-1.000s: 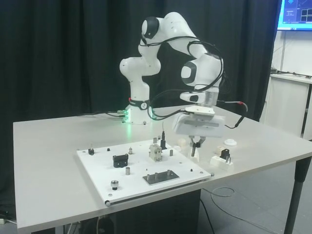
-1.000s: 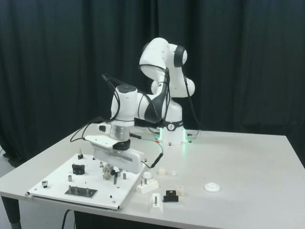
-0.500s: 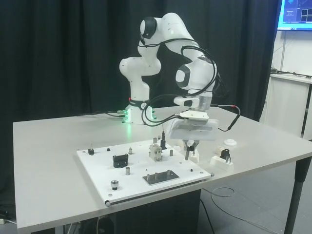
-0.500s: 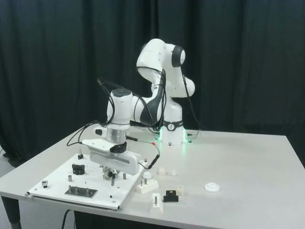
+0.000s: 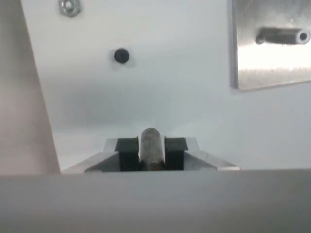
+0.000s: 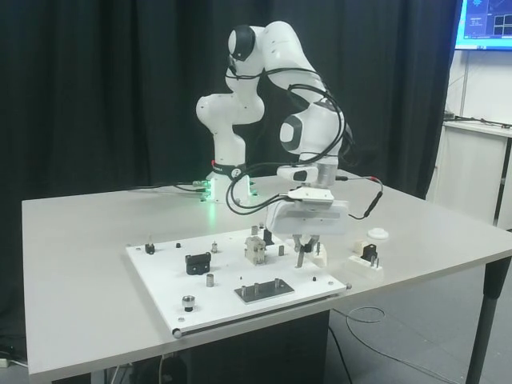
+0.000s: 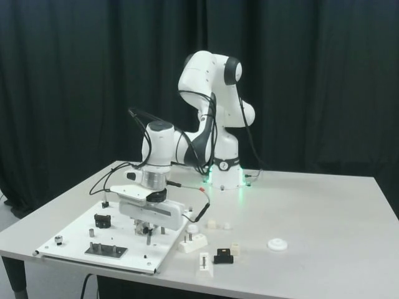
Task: Insert round peg 3.
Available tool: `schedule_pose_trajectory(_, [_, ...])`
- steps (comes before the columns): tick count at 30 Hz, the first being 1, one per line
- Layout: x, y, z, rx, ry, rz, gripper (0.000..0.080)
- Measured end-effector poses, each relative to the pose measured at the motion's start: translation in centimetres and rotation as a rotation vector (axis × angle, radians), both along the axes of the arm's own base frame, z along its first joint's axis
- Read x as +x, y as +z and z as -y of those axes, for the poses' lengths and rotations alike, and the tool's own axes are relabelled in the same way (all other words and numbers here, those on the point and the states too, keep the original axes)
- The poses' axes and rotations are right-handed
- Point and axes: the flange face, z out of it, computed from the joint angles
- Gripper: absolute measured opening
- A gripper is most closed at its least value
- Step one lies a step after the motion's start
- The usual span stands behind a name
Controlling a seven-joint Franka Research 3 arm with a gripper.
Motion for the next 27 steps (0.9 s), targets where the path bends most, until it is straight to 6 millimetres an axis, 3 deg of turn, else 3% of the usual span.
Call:
schedule_pose_trajectory(12, [-1.9, 0.1, -0.3, 0.013, 0.005, 0.050, 0.0106])
schedule_pose_trajectory(27, [-2.3, -0.2, 0.4, 0.023, -0.017, 0.053, 0.0106])
